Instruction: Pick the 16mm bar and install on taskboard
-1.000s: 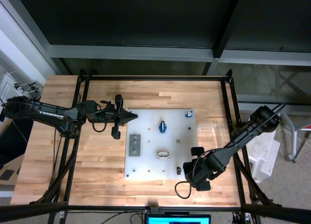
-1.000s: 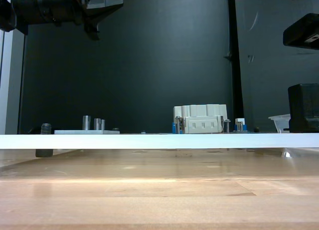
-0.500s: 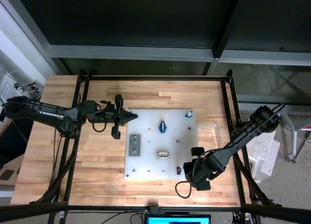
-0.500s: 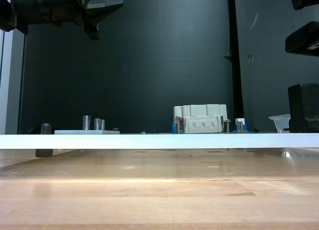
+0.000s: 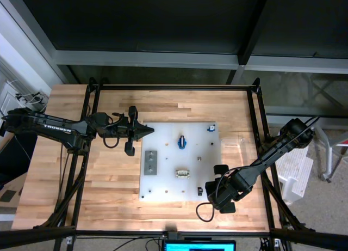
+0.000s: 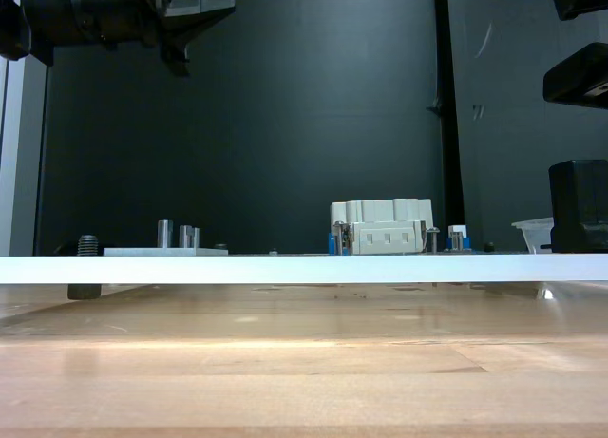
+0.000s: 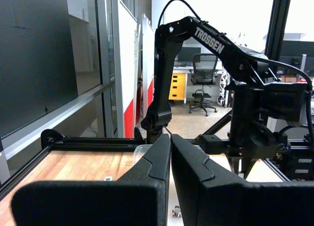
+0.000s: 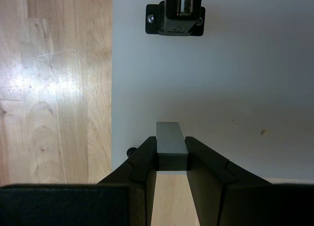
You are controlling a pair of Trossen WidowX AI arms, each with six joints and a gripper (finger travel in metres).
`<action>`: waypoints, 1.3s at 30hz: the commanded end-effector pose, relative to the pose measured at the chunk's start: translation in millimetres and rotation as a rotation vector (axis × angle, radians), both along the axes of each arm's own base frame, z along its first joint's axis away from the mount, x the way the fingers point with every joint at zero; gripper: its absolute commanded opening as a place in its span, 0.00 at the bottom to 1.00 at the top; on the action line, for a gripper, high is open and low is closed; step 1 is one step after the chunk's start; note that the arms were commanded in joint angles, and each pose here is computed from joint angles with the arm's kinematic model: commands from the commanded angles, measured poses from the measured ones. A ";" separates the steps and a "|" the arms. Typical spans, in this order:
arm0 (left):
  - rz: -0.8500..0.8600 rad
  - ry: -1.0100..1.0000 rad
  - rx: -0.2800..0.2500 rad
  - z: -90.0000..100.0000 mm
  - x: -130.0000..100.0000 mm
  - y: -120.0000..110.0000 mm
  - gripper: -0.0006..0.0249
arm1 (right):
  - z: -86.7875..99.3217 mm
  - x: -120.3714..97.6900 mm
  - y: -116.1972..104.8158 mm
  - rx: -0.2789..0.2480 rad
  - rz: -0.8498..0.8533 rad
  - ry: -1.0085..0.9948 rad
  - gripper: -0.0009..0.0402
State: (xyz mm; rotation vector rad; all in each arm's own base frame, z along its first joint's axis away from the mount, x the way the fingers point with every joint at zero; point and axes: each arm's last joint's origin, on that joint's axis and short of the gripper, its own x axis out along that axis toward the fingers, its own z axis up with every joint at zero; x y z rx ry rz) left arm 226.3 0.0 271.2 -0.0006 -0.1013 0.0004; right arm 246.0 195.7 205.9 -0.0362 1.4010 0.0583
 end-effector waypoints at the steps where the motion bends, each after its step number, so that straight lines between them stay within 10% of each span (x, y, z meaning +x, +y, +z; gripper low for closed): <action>1: 0.000 0.000 0.000 0.0 0.0 0.0 0.02 | -0.3 0.2 0.2 0.002 -0.001 -0.001 0.04; 39: 0.000 0.000 0.000 0.0 0.0 0.1 0.03 | 10.4 0.1 0.6 0.007 -0.034 0.023 0.04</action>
